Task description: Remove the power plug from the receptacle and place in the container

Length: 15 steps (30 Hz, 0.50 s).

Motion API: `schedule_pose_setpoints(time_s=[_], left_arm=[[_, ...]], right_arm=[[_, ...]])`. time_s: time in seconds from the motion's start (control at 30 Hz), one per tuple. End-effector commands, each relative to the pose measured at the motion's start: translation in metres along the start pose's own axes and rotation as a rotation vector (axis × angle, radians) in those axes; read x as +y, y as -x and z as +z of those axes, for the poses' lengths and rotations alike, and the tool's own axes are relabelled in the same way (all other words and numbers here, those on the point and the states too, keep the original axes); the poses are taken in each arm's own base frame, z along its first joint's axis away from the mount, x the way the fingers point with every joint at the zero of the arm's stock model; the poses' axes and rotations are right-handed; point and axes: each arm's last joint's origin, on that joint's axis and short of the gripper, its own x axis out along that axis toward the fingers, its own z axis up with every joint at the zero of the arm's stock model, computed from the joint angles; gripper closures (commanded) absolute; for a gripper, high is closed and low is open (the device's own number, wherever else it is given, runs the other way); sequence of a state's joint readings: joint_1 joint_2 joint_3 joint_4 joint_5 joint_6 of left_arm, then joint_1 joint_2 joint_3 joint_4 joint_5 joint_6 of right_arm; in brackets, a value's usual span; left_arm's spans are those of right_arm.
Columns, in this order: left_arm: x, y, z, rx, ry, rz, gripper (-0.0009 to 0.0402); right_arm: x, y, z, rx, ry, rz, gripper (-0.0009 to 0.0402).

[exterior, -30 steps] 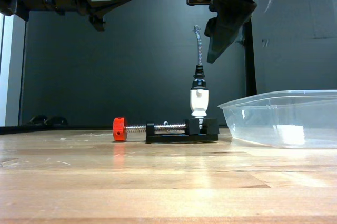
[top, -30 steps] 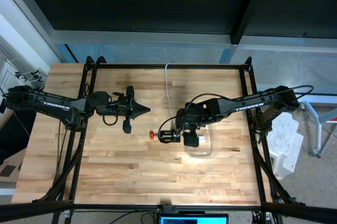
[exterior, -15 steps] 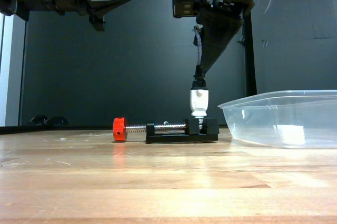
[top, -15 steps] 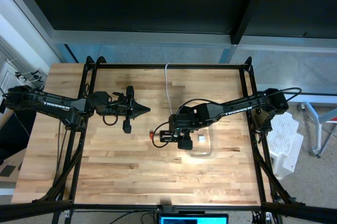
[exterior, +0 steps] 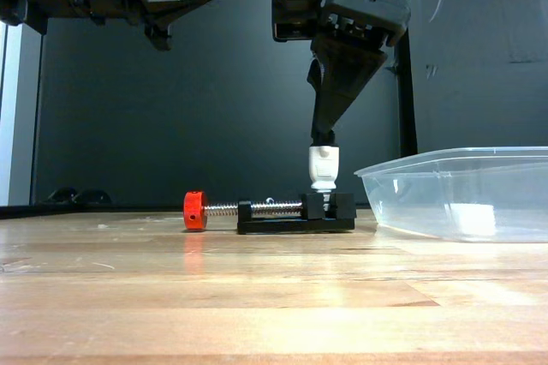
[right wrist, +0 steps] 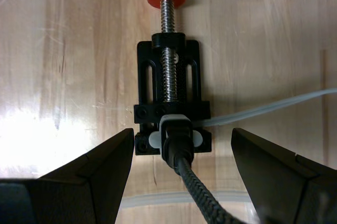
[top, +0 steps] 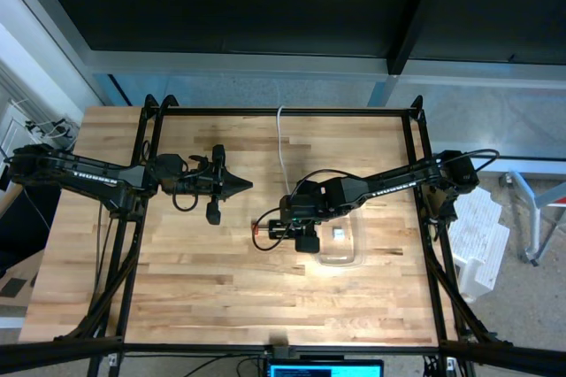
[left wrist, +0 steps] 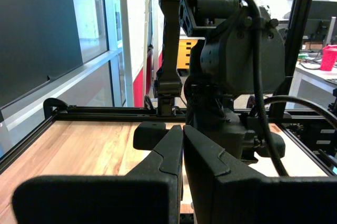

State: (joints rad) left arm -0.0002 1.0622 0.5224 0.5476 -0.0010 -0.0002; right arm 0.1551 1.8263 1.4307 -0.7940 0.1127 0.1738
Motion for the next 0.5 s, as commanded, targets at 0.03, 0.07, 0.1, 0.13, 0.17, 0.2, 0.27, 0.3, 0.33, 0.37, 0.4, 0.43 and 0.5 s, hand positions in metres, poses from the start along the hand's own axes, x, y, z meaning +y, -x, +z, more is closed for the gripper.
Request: schedule_pose_setpoints(time_s=[0.03,0.07,0.1,0.13,0.17,0.2,0.27,0.3,0.33,0.37,0.4,0.43,0.5], left_arm=[[0.0,0.0,0.0001,0.0,0.0,0.0,0.0393],[0.0,0.0,0.0001,0.0,0.0,0.0,0.0393],[0.0001,0.0,0.0001,0.0,0.0,0.0,0.0393],[0.0001,0.0,0.0001,0.0,0.0,0.0,0.0393],[0.0,0.0,0.0001,0.0,0.0,0.0,0.0393],[0.0,0.0,0.0001,0.0,0.0,0.0,0.0393],[0.0001,0.0,0.0001,0.0,0.0,0.0,0.0393],[0.0001,0.0,0.0001,0.0,0.0,0.0,0.0393],[0.0,0.0,0.0001,0.0,0.0,0.0,0.0393],[0.0,0.0,0.0001,0.0,0.0,0.0,0.0393],[0.0,0.0,0.0001,0.0,0.0,0.0,0.0393],[0.0001,0.0,0.0001,0.0,0.0,0.0,0.0393],[0.0,0.0,0.0001,0.0,0.0,0.0,0.0393]], right_arm=[[-0.0001,-0.0003,-0.0005,0.001,0.004,-0.001,0.0135],[-0.0001,-0.0004,-0.0007,0.002,0.004,-0.001,0.0135],[-0.0001,-0.0005,-0.0008,0.002,0.006,-0.001,0.0135],[-0.0001,-0.0005,-0.0008,0.003,0.007,-0.002,0.0135],[0.0002,-0.0017,-0.0008,0.005,0.008,-0.002,0.0135],[0.0002,-0.0027,-0.0007,0.005,0.008,-0.002,0.0135],[0.0003,-0.0025,-0.0007,0.006,0.008,-0.001,0.0135],[0.0002,-0.0026,-0.0008,0.006,0.008,-0.001,0.0135],[0.0004,-0.0048,-0.0007,0.009,0.009,-0.002,0.0135],[0.0008,-0.0063,-0.0005,0.01,0.009,-0.002,0.0135],[0.0006,-0.0061,-0.0003,0.007,0.008,-0.002,0.0135],[0.0008,-0.0061,-0.0003,0.006,0.008,-0.001,0.0136],[0.0009,-0.0074,-0.0004,0.009,0.009,-0.002,0.0144]])
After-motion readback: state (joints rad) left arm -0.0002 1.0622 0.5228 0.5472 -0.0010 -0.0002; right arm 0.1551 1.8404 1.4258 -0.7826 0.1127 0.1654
